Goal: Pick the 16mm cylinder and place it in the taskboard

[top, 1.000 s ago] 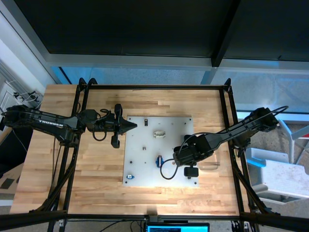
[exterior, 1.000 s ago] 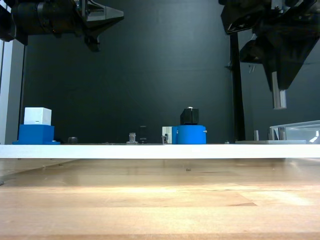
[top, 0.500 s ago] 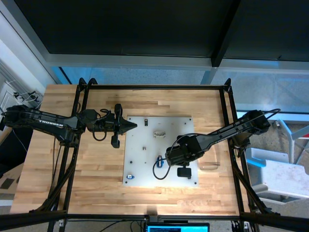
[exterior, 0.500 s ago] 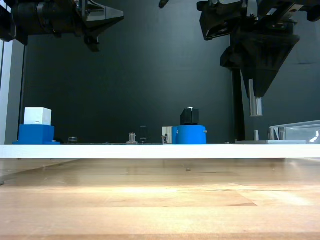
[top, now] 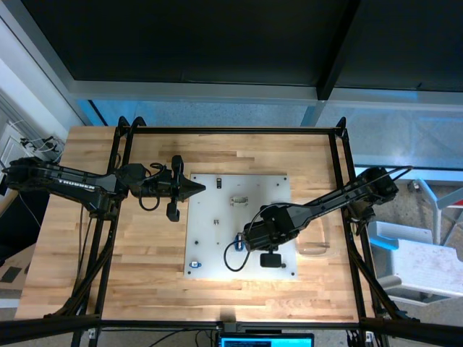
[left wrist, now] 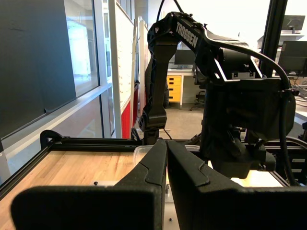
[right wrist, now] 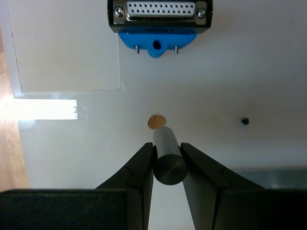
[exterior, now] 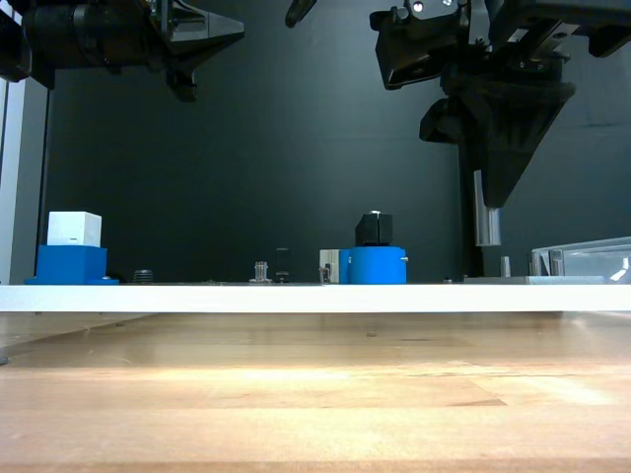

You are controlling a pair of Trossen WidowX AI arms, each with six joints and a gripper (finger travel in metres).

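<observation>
My right gripper (right wrist: 166,146) is shut on the 16mm cylinder (right wrist: 166,154), a grey metal peg held upright. It hangs over the white taskboard (right wrist: 62,57), just short of a small round hole (right wrist: 156,121), beyond which lies a blue connector part (right wrist: 157,40). From the low view the cylinder (exterior: 485,213) hangs below the right gripper (exterior: 490,182), clear of the taskboard (exterior: 296,298). From above, the right gripper (top: 251,241) is over the middle of the taskboard (top: 210,249). My left gripper (top: 197,187) hovers shut at the board's left edge, holding nothing.
A clear plastic tray (top: 316,242) lies right of the board, also visible as the tray (exterior: 590,258) in the low view. On the board stand a blue base with a white block (exterior: 71,251) and a blue part with a black top (exterior: 377,258). A black frame surrounds the table.
My right arm has carried the cylinder leftward over the board and lowered it closer to the surface. The left arm has not moved.
</observation>
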